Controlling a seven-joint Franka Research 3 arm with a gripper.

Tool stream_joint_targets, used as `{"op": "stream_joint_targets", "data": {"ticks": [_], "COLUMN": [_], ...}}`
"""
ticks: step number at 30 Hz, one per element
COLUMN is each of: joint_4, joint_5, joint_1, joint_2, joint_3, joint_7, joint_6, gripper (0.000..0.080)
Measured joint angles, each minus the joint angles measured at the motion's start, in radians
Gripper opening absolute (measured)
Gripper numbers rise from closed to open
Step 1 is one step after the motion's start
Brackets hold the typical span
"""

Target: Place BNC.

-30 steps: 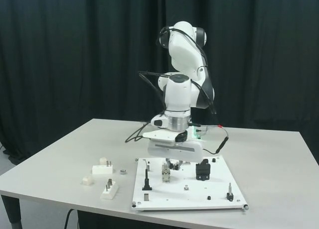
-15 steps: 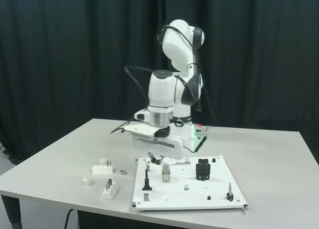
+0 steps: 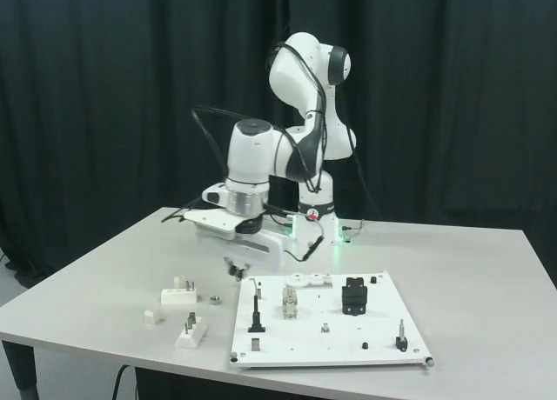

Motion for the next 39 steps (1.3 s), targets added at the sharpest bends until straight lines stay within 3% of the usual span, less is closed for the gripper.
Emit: {"op": "stream_joint_targets", "data": {"ticks": [13,22,39], "joint_4": [-0.006,-0.034,-0.107], "joint_5": [-0.006,0.013,0.078], "joint_1": [-0.113,-0.163,-0.233], "joint_2": [-0.003,-0.001,0.033], "joint_3": [-0.001,-0.001,-0.001], "joint_7": [-0.046,-0.293,-0.953], "joint_6": [0.004,0.046,0.196], "gripper": [0.0125,0.0125,0.0125]}}
